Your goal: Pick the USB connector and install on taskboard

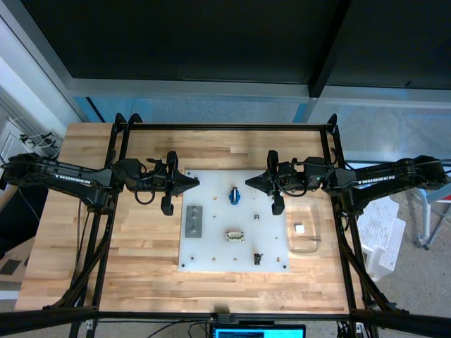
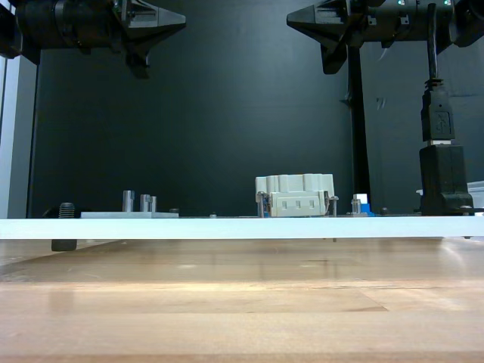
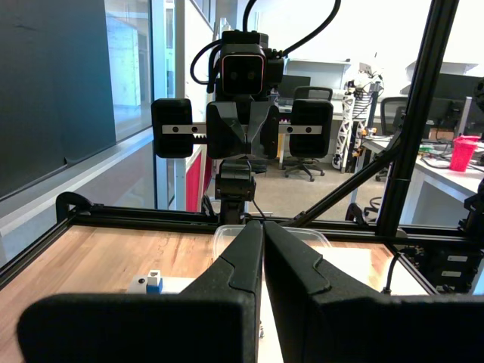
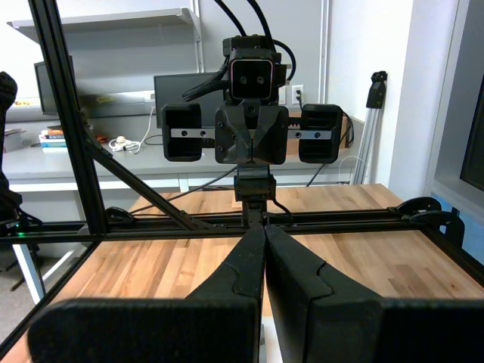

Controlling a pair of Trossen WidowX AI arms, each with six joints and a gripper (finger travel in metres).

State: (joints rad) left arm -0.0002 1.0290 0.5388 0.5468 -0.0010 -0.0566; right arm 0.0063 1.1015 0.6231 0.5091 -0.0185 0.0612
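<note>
1. The left gripper (image 1: pixel 192 182) was seen hanging high above the left edge of the large flat white rectangular taskboard (image 1: pixel 211 257), its jaws pressed together on nothing.
2. Below it, the grey metal block (image 1: pixel 193 220) was found lying on the board, well apart from those fingers.
3. At mid-board the blue upright part (image 1: pixel 234 195) was noted, and nearer the camera the silver multi-pin connector (image 1: pixel 235 236).
4. The right gripper (image 1: pixel 250 182) was held high over the far side of the board, facing the left one. Its jaws were likewise pressed tight and empty.
5. The tiny dark grey-black USB connector (image 1: pixel 258 258) was spotted upright near the board's near edge, right of the multi-pin connector and touched by neither arm. Whether it was seated could not be told.
6. Furthest right, the clear plastic tray (image 1: pixel 309 246) was seen just beside the board, with a small white square piece (image 1: pixel 299 228) in it.
7. Trouble was judged likely at the pinch:
   - The plug is dwarfed by the fingers, so it could be tipped or flicked away by an off-centre closing.
   - If the jaws were not spread before descent, it would simply be pushed down.
   - If it were gripped tilted, it could be jammed at its socket.
</note>
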